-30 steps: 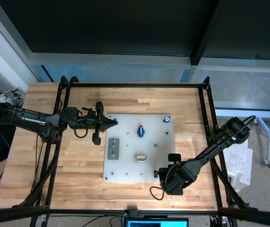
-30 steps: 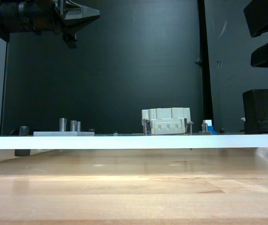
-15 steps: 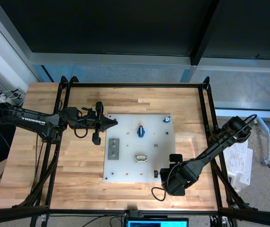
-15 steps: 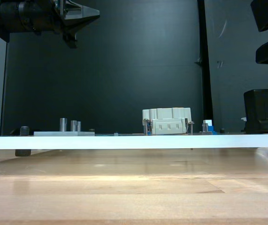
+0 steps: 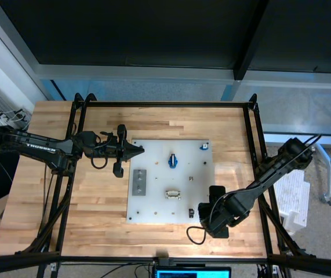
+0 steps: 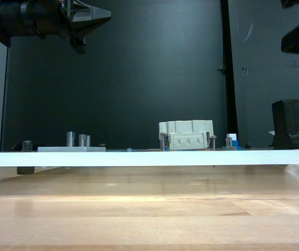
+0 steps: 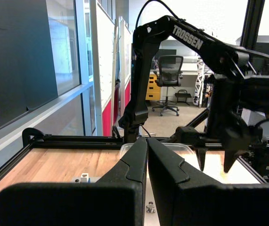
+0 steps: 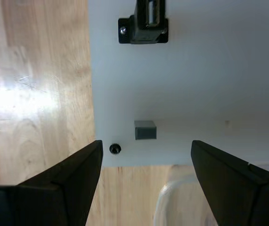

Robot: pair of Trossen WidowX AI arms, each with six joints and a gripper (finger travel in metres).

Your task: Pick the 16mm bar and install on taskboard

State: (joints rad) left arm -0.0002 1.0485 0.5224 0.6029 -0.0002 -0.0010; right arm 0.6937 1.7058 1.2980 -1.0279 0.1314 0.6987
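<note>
Count: 2 arms, 2 grippers, 1 taskboard (image 5: 159, 202), 1 16mm bar (image 8: 145, 130).

On the board:
- 1 grey block (image 5: 138, 181) w/ 3 upright pegs (image 6: 70, 139)
- 1 blue piece (image 5: 173, 160), plus a smaller blue bit (image 5: 203, 146) at the far corner
- 1 connector (image 5: 173, 194)
- 1 black part (image 8: 142, 23)
- 1 corner screw (image 8: 115, 149)

Off the board: 1 clear tray (image 8: 169, 193), only its rounded rim seen.

R gripper (image 8: 145, 143) is raised over the board's near right corner, pointing straight down w/ fingers (image 8: 85, 169) spread wide, holding nothing. In the low view both fingers hang well above the board surface. The bar lies flat on the white plate right below it, in line w/ the gap between the fingers. The screw is just beside the bar toward one finger. The black part is further on past the bar, well apart from it. The tray rim is near the other finger, off the board edge. From the high view the R gripper (image 5: 208, 209) covers the bar, so it can't be seen there.

L gripper (image 5: 136, 150) is up high over the board's far left edge, fingers pressed together, empty. The grey block is below and off to its side.

Bar look: tiny, dull grey, matte. Shows as a short plain rectangle, much smaller than the black part.
</note>
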